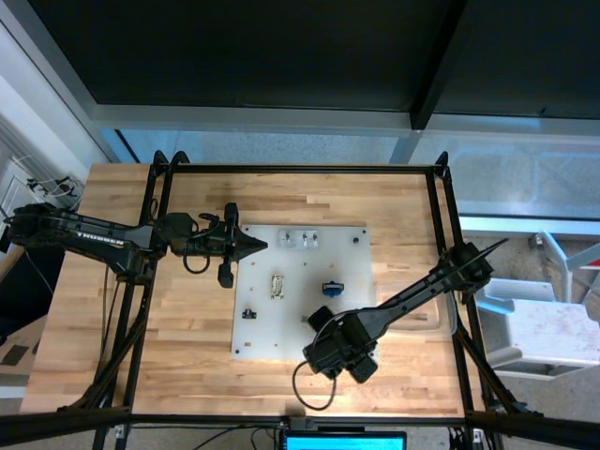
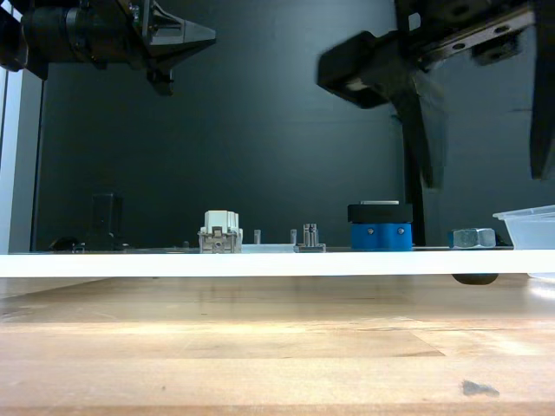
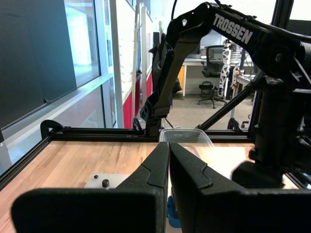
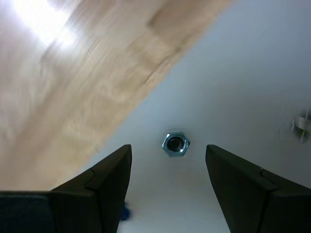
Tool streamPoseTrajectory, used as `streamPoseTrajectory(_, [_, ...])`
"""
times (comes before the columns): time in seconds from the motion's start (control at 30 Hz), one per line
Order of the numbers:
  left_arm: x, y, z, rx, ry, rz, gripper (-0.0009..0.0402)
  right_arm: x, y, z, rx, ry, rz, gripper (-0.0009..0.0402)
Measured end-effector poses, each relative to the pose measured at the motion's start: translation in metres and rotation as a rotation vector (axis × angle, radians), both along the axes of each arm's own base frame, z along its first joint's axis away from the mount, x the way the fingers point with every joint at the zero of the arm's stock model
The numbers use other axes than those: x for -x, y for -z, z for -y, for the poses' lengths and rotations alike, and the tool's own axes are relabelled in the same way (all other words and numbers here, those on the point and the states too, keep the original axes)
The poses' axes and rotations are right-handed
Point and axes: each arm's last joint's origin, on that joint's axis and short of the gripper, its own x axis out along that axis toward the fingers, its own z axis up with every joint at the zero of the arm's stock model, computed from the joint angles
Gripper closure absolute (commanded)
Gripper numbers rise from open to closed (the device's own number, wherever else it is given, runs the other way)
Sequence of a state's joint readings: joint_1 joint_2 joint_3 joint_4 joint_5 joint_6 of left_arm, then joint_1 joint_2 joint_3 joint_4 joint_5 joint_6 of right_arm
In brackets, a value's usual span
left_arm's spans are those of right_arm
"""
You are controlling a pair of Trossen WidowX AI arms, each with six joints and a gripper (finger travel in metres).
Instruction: Unfasten the M12 fastener and place in the container
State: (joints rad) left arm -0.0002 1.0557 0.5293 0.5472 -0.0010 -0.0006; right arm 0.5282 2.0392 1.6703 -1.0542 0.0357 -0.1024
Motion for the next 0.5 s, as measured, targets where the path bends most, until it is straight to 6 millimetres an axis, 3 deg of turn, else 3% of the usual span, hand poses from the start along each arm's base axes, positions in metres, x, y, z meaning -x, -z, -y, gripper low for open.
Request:
streamPoseTrajectory(0.17, [0.0001,-0.0001,0.0,0.0,0.0,0.0,0.0393,0.0057,0.0038,-0.0055,-0.065,0.309,-0.051,0.0282])
streamPoseTrajectory(0.33, [0.0,0.0,0.0,0.0,0.0,0.0,0.0393,0.0069,0.0051,-0.0064,-0.095,0.423,-0.077,0.0393])
streamPoseTrajectory(0.5, [0.0,0.0,0.0,0.0,0.0,0.0,0.0393,0.0067,0.0057,-0.0077,-0.111,0.471,-0.078,0.039])
